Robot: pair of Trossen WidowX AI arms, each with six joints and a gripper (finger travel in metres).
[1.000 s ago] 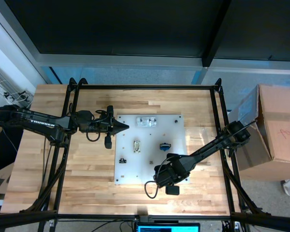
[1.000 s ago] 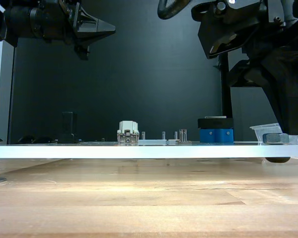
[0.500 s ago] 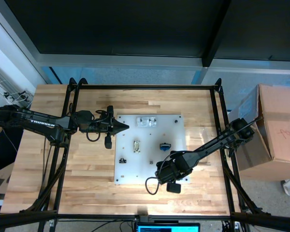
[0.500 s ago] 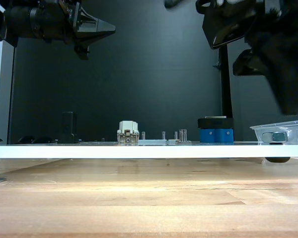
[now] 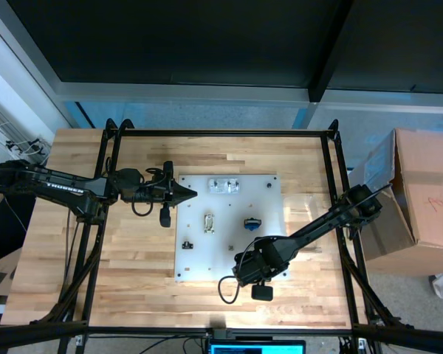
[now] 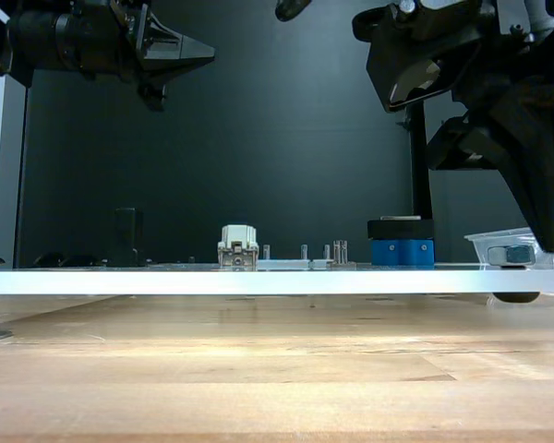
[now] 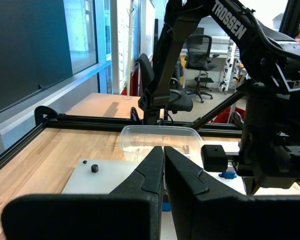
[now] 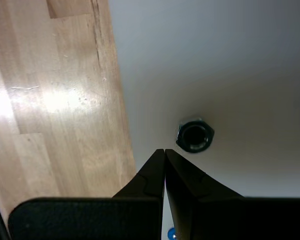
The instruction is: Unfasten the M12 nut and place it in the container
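The silver M12 nut (image 8: pixel 195 135) sits low on the white board (image 8: pixel 230 65) with a dark core at its centre, seemingly on its stud with no ribs showing. In the low view the nut (image 6: pixel 511 254) stands just above the board's right end, in front of the clear container (image 6: pixel 499 242). My right gripper (image 8: pixel 164 150) is shut with nothing between its fingers, its tips just beside the nut and not around it. From above, the right gripper (image 5: pixel 252 271) covers the nut. My left gripper (image 5: pixel 188 193) hangs shut above the board's far left edge, holding nothing.
The clear container (image 7: pixel 160 137) lies on the table off the board's right side. A blue and black part (image 6: pixel 402 245), a white connector (image 6: pixel 237 247) and small posts stand on the board. A cardboard box (image 5: pixel 421 199) sits off the table's right edge.
The right gripper rose and swung right half a second ago, then came back down beside the nut. The nut has stayed in place. The left arm has not moved.
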